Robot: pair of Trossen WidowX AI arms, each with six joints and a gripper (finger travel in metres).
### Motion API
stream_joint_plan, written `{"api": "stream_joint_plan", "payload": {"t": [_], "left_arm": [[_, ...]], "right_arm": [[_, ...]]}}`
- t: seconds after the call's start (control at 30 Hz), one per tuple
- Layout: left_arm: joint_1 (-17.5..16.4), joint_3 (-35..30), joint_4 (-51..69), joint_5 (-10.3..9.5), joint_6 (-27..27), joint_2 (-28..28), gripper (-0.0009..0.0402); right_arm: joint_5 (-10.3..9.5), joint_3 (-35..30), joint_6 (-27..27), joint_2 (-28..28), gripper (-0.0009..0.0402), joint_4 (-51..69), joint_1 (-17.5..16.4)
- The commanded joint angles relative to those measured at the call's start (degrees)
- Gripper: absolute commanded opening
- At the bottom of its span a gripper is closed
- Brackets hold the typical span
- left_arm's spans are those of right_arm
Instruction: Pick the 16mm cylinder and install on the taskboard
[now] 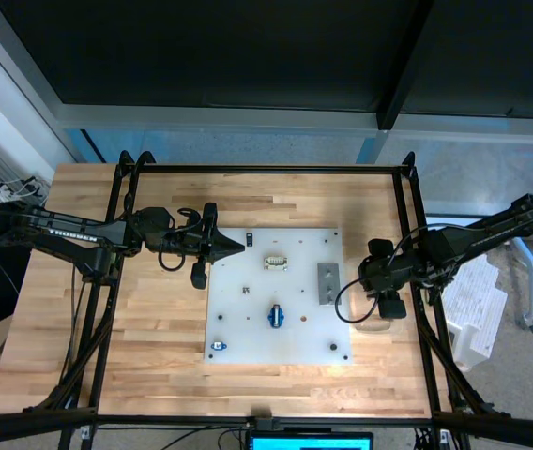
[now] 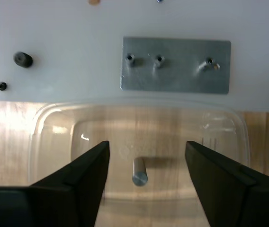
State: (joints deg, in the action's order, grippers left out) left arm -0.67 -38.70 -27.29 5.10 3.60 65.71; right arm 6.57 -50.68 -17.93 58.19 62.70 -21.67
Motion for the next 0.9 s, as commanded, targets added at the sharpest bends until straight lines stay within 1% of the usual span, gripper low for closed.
{"api": "stream_joint_plan", "payload": {"t": [0.03, 0.13, 0.2, 0.57, 0.9], "left_arm": [[0.00, -0.02, 0.00, 0.02, -0.02, 0.00, 0.0000], [-0.02, -0.02, 0.00, 0.02, -0.02, 0.00, 0.0000], [0.00, -0.02, 0.00, 0.02, -0.02, 0.00, 0.0000], [-0.02, -0.02, 0.00, 0.02, -0.02, 0.00, 0.0000], [-0.02, -0.02, 0.00, 0.02, -0.02, 0.00, 0.0000]], "right_arm": [[1.29, 0.52, -1.42, -0.09, 0.0247, 1.27, -1.84], [1.27, 1.66, -2.78, -0.37, 0.0247, 1.46, -3.28], [1.31, 2.54, -3.06, -0.37, 0.0247, 1.49, -3.61], [1.42, 7.52, -6.16, -0.37, 0.0247, 0.52, -3.80], [1.42, 11.08, -11.89, -0.28, 0.0247, -4.33, -3.93]]}}
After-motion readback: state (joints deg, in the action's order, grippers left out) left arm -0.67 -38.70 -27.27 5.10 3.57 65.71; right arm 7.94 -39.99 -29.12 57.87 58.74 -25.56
